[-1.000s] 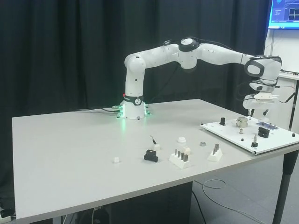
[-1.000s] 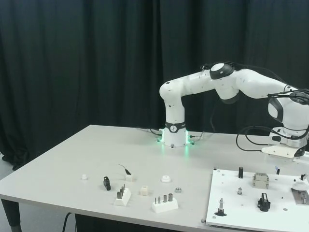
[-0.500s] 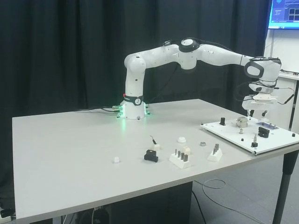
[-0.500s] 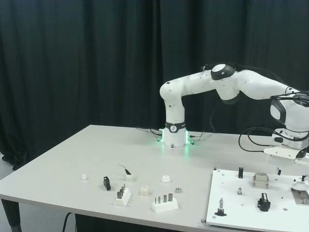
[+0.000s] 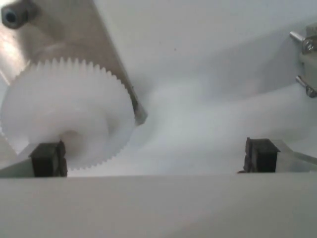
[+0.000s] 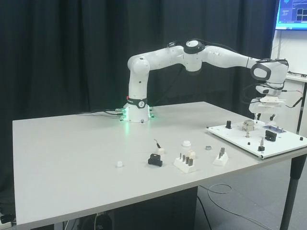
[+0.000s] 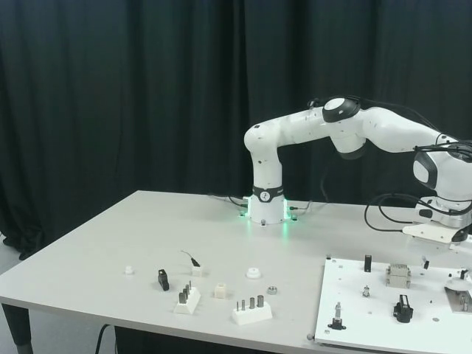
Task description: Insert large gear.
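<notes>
while gripper point(image 5: 153, 156) hovers spread, empty, beside large gear point(image 5: 67, 111) on white board point(image 6: 283, 143): reach step; next, centre and grasp.

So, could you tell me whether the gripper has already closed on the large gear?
No, in the wrist view the gripper is open, its fingertips wide apart, only one over the large gear.

no legible text, labels or numbers, markings on the wall screen point(image 6: 292, 13) too small to read

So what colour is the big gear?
White, clearest in the wrist view: the gear.
</notes>
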Tool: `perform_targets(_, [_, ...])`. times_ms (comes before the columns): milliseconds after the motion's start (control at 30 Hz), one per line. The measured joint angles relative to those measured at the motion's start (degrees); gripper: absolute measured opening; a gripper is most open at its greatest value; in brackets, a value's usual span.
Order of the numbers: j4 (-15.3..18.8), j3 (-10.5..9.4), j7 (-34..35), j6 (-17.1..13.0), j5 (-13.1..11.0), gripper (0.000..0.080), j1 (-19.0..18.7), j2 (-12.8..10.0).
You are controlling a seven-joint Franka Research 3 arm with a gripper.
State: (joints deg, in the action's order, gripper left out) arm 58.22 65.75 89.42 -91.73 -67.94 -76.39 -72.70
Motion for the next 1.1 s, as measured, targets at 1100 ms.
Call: perform_targets(1100, [0.1, -0.10, 0.3, -0.5, 1.0, 0.0800, 0.2, 0.0])
